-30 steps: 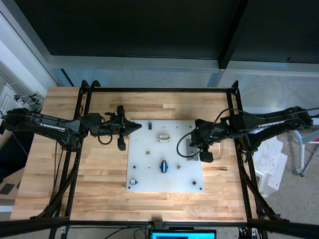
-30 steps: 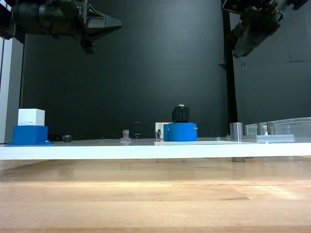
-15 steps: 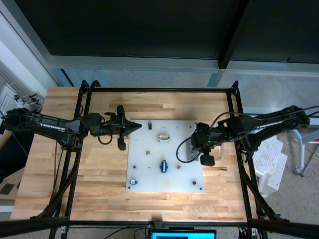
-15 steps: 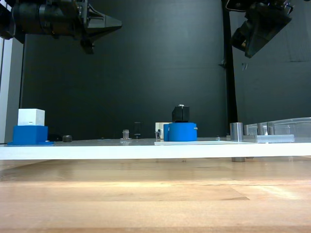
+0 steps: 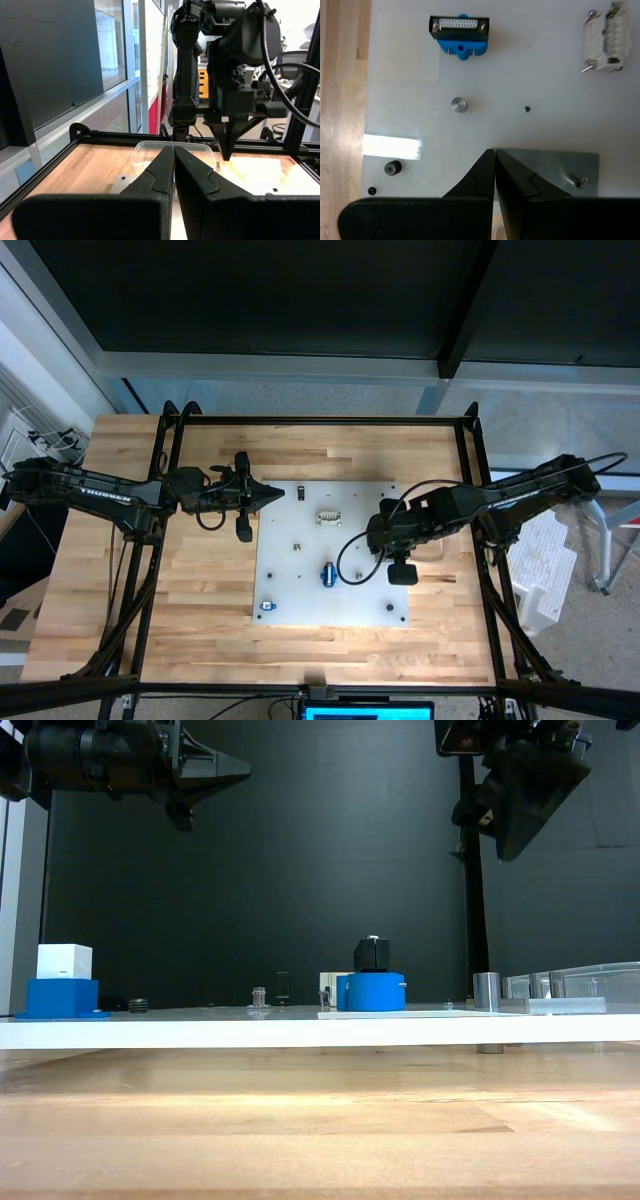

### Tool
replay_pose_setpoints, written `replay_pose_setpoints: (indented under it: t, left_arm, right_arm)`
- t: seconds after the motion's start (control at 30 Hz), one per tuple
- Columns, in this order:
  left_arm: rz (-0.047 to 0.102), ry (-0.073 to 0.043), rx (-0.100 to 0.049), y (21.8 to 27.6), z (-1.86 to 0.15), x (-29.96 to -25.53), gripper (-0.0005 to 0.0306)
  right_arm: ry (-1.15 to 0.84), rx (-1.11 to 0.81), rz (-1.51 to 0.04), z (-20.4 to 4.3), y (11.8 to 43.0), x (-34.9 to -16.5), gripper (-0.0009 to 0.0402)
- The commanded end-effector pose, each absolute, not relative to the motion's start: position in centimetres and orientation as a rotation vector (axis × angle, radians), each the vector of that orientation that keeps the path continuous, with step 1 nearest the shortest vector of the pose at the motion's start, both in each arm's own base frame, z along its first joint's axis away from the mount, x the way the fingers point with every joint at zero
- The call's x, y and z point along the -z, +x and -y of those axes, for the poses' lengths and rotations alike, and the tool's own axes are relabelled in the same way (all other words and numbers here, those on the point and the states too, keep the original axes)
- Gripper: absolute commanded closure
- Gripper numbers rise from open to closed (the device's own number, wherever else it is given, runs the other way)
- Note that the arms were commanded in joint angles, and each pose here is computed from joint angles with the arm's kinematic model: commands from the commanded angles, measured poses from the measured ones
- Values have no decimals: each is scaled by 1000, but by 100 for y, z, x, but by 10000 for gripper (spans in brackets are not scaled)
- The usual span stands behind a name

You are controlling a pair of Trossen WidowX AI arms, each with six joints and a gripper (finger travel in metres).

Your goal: Remove the 16mm cylinder and place in the container

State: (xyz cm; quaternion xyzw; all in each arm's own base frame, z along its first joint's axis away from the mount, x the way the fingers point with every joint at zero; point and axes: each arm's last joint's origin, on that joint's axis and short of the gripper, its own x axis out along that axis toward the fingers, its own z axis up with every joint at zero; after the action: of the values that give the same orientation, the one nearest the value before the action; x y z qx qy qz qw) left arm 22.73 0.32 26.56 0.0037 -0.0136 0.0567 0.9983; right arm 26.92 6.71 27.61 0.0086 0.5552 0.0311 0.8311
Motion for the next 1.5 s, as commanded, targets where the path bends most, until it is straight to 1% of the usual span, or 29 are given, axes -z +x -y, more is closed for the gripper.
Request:
replay_pose_setpoints:
  t: [0.03,0.13,0.27,0.43,0.53,0.67,0.8,0.97,1.5]
  left_arm:
    - [27,8,-114,2274,-33,-2656,300]
    - [27,8,-113,2274,-32,-2657,300]
    - [27,8,-113,2274,-32,-2656,300]
    - [27,8,-113,2274,-33,-2656,300]
    - [28,8,-113,2274,-32,-2657,300]
    - [27,8,-113,2274,-32,-2656,300]
    - [28,8,-113,2274,-32,-2657,300]
    - [27,8,-114,2274,-33,-2656,300]
    - [28,8,-113,2274,-32,-2657,300]
  right_arm:
    - [6,-71,-1206,-723,2750,-2683,385]
    - [-6,-75,-1237,-774,2803,-2600,357]
    - [-6,-65,-1271,-823,2879,-2499,307]
    - [-12,-51,-1284,-866,2973,-2451,251]
    - [-23,-42,-1285,-889,3005,-2426,226]
    - [-10,-28,-1295,-910,3030,-2375,204]
    - [7,-17,-1305,-937,3078,-2296,190]
    - [22,-5,-1314,-955,3114,-2232,182]
    - [12,-11,-1328,-1034,3207,-2052,181]
